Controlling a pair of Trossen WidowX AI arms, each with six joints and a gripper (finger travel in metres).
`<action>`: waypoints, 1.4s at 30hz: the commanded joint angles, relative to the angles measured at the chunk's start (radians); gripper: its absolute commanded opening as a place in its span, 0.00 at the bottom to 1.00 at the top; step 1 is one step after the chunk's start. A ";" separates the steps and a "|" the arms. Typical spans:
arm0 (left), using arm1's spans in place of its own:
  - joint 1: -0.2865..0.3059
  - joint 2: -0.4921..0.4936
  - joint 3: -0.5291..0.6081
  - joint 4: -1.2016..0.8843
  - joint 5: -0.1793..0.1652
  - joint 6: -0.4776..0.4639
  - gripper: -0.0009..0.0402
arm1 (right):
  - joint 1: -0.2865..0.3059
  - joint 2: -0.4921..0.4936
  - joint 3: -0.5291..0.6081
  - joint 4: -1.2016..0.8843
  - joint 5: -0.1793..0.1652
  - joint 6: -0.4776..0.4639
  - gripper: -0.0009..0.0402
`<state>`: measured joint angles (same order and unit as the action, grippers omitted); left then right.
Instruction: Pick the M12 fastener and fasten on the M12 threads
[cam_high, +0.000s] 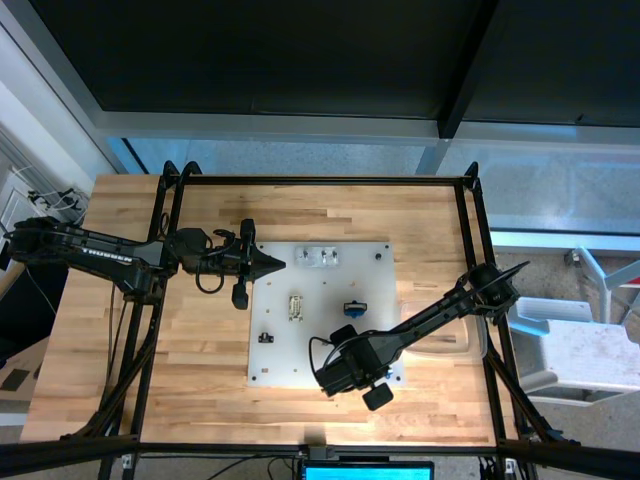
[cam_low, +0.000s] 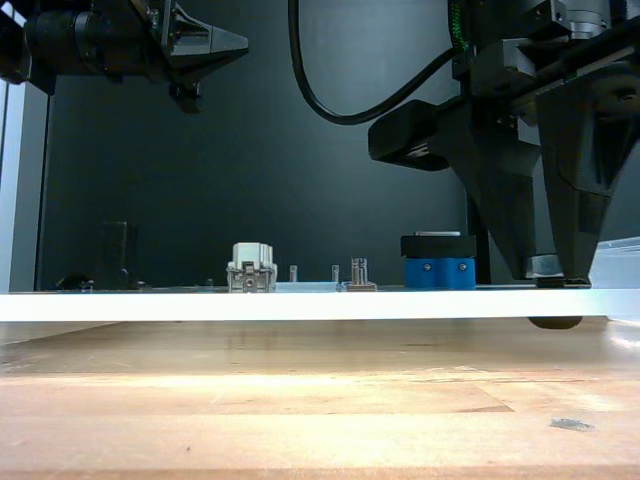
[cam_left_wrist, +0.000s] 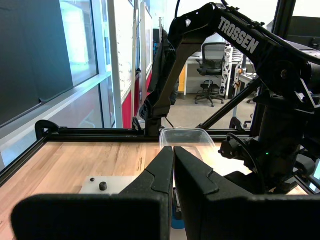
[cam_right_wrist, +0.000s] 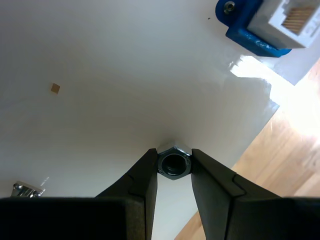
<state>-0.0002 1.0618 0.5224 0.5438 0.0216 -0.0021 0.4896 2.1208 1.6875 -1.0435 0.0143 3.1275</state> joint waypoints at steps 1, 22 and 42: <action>0.000 0.000 0.000 0.000 0.000 0.000 0.02 | 0.001 -0.009 0.004 0.011 -0.007 0.007 0.13; 0.000 0.000 0.000 0.000 0.000 0.000 0.02 | 0.006 -0.109 0.003 0.016 -0.014 -0.225 0.52; 0.000 0.000 0.000 0.000 0.000 0.000 0.02 | 0.006 -0.165 0.001 -0.068 0.002 -1.891 0.53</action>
<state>-0.0002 1.0622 0.5228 0.5438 0.0219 -0.0021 0.4942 1.9549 1.6901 -1.1114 0.0174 1.3342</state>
